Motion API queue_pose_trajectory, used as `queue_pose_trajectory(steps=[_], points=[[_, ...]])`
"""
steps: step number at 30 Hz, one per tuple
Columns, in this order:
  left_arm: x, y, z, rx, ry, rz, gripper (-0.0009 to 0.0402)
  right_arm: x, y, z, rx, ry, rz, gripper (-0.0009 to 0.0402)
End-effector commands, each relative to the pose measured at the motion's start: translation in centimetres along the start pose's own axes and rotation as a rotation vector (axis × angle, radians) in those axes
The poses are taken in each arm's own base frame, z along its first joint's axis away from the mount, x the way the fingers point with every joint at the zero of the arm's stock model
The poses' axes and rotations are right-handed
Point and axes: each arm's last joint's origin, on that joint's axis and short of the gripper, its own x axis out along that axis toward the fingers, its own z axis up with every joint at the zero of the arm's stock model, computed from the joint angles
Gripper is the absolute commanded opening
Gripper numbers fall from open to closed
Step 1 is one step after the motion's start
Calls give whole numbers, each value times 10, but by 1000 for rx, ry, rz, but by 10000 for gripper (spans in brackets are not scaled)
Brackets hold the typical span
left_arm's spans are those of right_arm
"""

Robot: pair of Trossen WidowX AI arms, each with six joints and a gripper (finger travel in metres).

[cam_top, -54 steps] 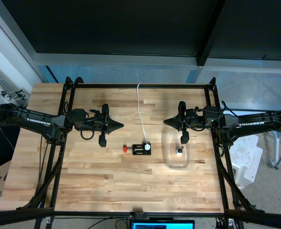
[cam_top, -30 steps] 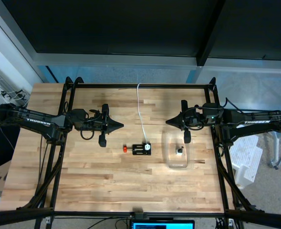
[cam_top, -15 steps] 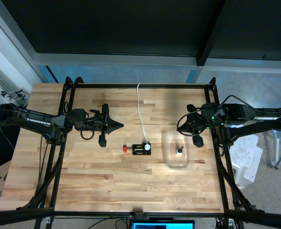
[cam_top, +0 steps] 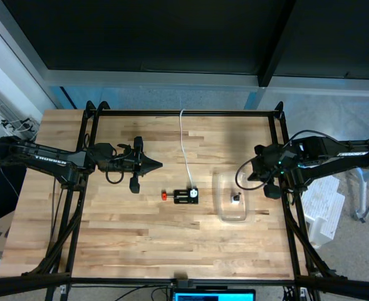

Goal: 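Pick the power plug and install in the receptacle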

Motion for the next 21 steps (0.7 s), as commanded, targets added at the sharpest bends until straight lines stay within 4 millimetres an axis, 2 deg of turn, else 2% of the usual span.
queue_pose_trajectory(steps=[1,5,9,21], points=[[0,0,0,0,0,0,0,3,5,-5,3,75,1,0],[0,0,0,0,0,0,0,8,9,-9,-25,143,-49,5],[0,0,0,0,0,0,0,17,15,-7,-47,194,-47,30],[0,0,0,0,0,0,0,48,19,-2,1,267,-80,169]])
